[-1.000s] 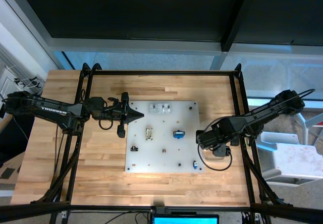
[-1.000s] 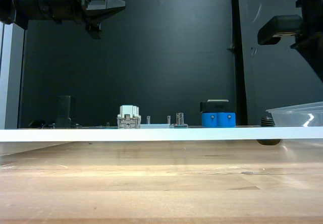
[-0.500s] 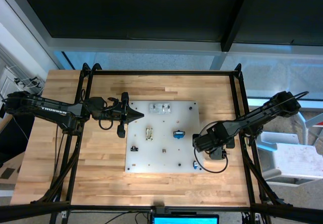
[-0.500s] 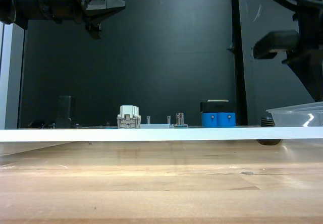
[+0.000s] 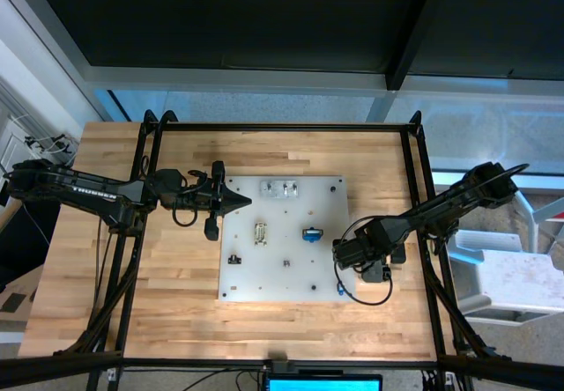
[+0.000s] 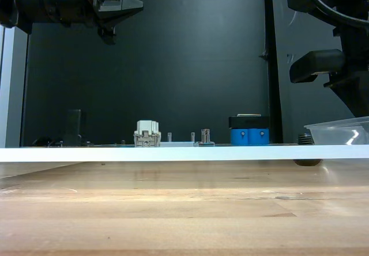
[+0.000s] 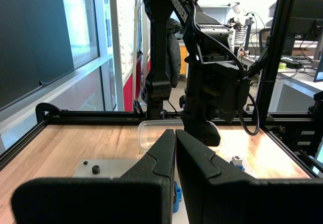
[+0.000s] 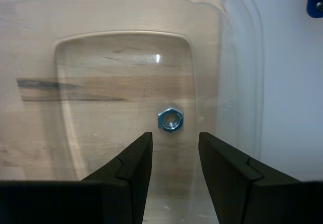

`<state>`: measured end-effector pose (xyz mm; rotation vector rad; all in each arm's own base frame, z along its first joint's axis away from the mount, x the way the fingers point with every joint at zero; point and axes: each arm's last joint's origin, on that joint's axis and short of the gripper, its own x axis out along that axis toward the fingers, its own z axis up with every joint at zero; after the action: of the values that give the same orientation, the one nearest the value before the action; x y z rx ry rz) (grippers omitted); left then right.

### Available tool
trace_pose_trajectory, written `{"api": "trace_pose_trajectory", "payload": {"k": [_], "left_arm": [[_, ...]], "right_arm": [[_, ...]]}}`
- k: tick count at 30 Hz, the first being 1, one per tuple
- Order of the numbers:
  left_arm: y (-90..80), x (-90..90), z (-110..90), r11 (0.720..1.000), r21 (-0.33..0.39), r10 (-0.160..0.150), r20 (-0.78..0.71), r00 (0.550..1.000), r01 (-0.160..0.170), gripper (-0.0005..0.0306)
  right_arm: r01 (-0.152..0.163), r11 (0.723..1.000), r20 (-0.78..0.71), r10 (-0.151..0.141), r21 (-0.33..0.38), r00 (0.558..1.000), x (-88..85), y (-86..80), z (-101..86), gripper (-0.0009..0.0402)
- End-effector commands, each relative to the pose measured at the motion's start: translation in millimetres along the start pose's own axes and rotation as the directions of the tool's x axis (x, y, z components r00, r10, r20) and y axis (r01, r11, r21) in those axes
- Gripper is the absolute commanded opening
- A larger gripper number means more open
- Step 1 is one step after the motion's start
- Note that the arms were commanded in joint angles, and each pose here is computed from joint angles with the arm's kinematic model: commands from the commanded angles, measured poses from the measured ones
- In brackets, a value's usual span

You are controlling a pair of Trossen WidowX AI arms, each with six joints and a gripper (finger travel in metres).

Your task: Pick the M12 fastener and fasten on the M12 threads

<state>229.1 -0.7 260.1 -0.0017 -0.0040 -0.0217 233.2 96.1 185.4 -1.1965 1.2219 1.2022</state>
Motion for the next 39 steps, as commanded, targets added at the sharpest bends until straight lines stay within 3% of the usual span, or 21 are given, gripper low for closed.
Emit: {"api": "trace_pose_trajectory", "payload": {"k": [1, 8, 19, 32, 39], "left_arm": [[0.0, 0.1, 0, 1.0, 0.0, 0.0, 0.0, 1.0, 0.0, 0.0], [0.0, 0.1, 0, 1.0, 0.0, 0.0, 0.0, 1.0, 0.0, 0.0], [0.0, 0.1, 0, 1.0, 0.0, 0.0, 0.0, 1.0, 0.0, 0.0], [0.0, 0.1, 0, 1.0, 0.0, 0.0, 0.0, 1.0, 0.0, 0.0], [0.0, 0.1, 0, 1.0, 0.0, 0.0, 0.0, 1.0, 0.0, 0.0]], "right_arm": [[-0.004, 1.0, -0.003, 0.004, 0.001, 1.0, 4.6, 0.0, -0.2, 0.0126], [0.006, 1.0, 0.002, -0.006, 0.001, 1.0, 11.5, 1.5, -0.8, 0.0132], [0.016, 1.0, 0.006, -0.016, 0.001, 1.0, 18.4, 3.3, -1.5, 0.0197], [-0.001, 1.0, 0.028, 0.001, 0.005, 1.0, 24.0, 6.5, -2.1, 0.0185], [0.018, 1.0, 0.036, -0.018, 0.009, 0.999, 31.2, 7.0, -2.3, 0.0184]]}}
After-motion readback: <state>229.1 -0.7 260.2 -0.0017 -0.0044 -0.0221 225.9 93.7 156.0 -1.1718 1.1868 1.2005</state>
